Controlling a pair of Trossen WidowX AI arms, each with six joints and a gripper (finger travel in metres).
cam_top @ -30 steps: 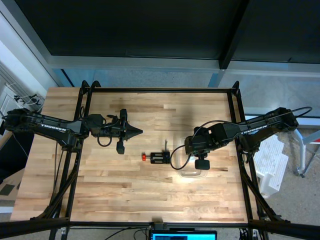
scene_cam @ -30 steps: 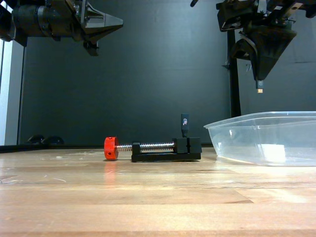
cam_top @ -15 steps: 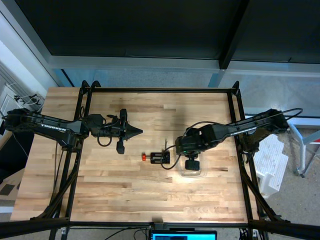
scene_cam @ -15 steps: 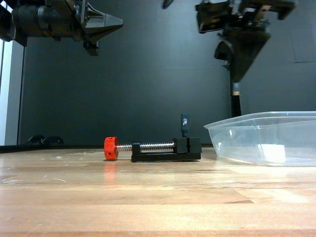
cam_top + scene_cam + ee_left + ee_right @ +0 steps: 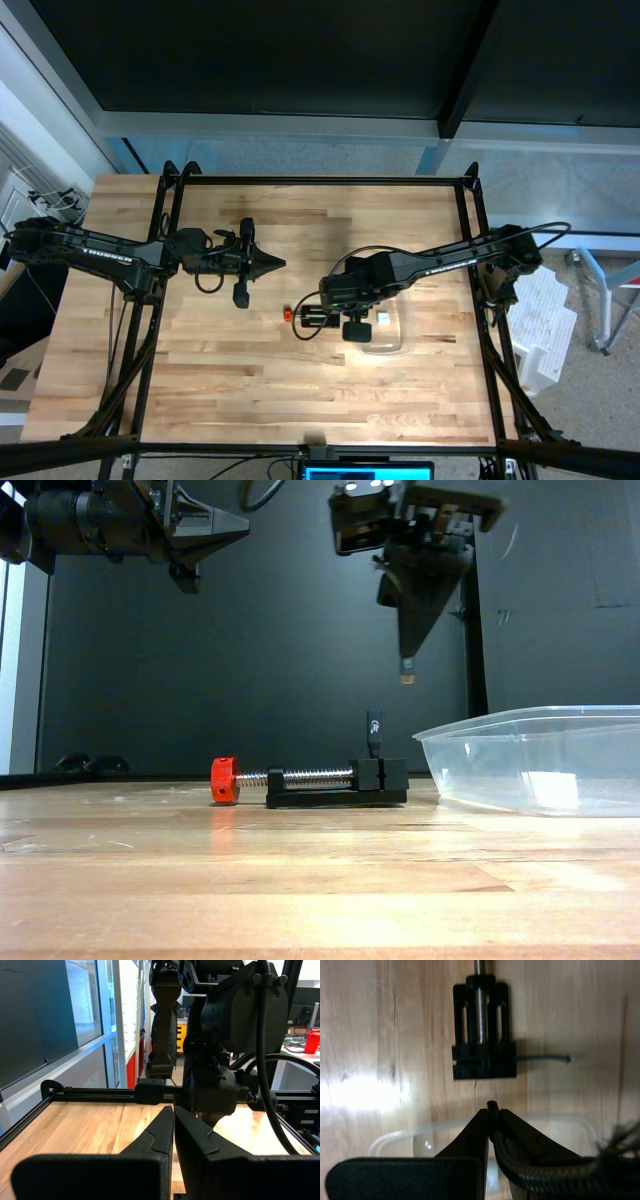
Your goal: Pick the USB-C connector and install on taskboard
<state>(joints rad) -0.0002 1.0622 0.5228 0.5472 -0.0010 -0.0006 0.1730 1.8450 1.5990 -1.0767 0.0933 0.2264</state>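
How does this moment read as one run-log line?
right gripper: shut on USB-C connector, above taskboard end, not inserted | left gripper: shut, parked at left | clear tray: right of taskboard

The tabletop (image 5: 250, 390) is made of light wood planks. A thin black metal frame (image 5: 320, 181) runs around it. Bright light shines on the wood. Past the far edge there is a grey floor (image 5: 300, 155), and behind the table stands a big dark wall (image 5: 300, 630). A small blue screen (image 5: 367, 470) glows at the near edge. Something white (image 5: 548, 325) lies on the floor at the right. The left wrist view shows tall windows (image 5: 85, 1005) full of daylight.
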